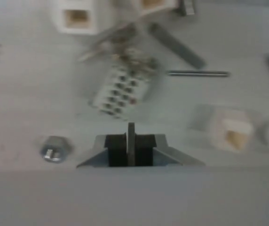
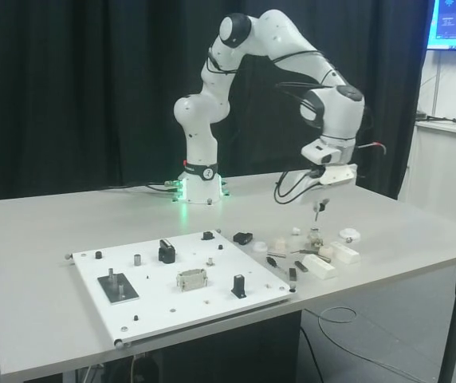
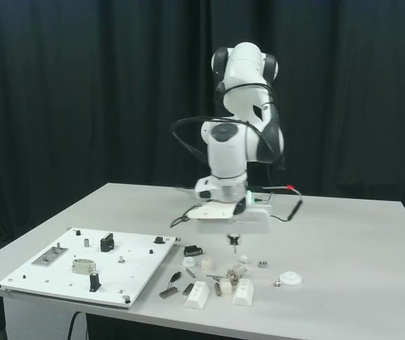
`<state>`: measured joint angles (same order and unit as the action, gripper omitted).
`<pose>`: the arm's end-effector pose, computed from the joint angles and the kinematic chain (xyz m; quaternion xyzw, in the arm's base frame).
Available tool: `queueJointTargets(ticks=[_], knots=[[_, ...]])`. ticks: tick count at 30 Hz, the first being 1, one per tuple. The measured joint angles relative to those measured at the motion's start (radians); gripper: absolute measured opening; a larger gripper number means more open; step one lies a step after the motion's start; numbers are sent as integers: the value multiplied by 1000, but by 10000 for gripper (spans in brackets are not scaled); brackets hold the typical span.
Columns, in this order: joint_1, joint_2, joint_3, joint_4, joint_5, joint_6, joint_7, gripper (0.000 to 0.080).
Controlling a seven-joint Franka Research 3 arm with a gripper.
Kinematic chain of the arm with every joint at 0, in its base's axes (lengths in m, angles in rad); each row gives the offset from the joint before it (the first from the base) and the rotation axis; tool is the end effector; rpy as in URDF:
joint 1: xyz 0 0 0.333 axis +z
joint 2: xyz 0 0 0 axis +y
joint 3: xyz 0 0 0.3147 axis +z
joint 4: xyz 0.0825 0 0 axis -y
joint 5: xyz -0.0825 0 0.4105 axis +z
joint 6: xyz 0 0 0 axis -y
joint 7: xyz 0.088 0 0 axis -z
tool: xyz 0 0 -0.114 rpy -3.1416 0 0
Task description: Place square peg 1.
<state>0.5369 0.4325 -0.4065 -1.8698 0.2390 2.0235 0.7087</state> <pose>0.6157 0.1047 0.2570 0.9336 -0.3384 -0.1132 0.0333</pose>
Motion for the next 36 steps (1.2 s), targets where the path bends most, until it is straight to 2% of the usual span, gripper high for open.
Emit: queueJointTargets(ticks=[7, 16, 27, 28, 33, 34, 36], knots=[[25, 0, 59, -15, -38, 33, 89, 31], [37, 0, 123, -17, -101, 40, 199, 31], [40, 0, 160, -18, -156, 44, 254, 31], [40, 0, 162, -18, -160, 44, 255, 410], [40, 0, 167, -18, -174, 44, 266, 410], [40, 0, 168, -18, -175, 44, 267, 681], [40, 0, 170, -18, -178, 44, 269, 681]])
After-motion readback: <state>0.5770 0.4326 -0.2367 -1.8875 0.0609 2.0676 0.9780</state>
